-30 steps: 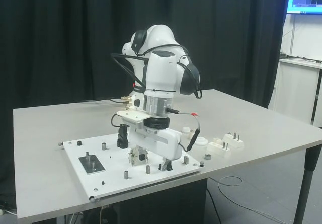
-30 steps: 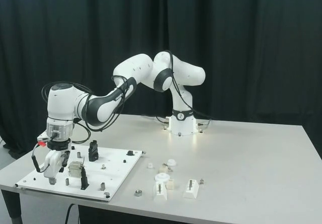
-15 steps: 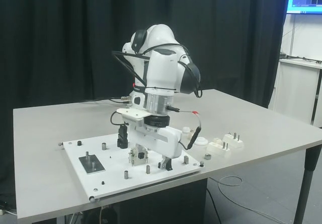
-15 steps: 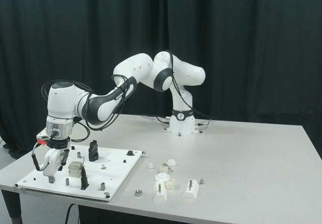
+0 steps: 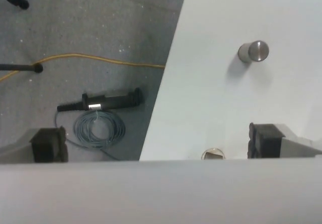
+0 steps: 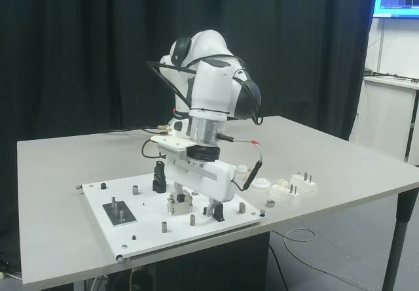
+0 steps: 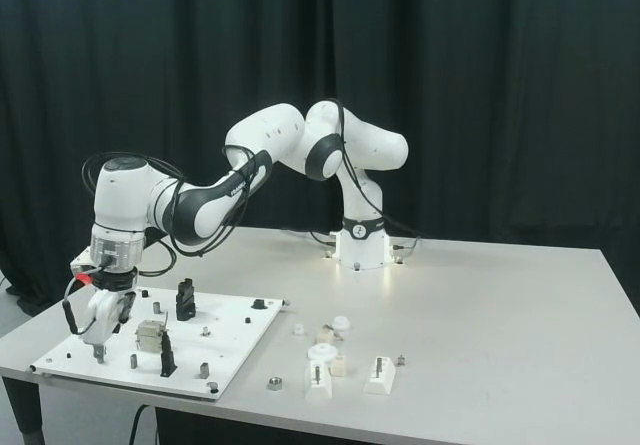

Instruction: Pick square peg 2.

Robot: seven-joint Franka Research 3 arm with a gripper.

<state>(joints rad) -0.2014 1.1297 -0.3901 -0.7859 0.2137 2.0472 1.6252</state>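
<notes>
Hovering over the white board [image 6: 196, 229] — tool [image 5: 156, 142] spread wide, holding nothing.

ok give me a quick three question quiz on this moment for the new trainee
1. True or false: the gripper is shut on a peg.
2. What does the gripper hang over? A: the white board. B: a bowl. C: a tray.
3. In the wrist view, what lies coiled on the floor beside the table?

Key: 1 false, its fingers stand wide apart. 2 A. 3 a grey cable.
</notes>
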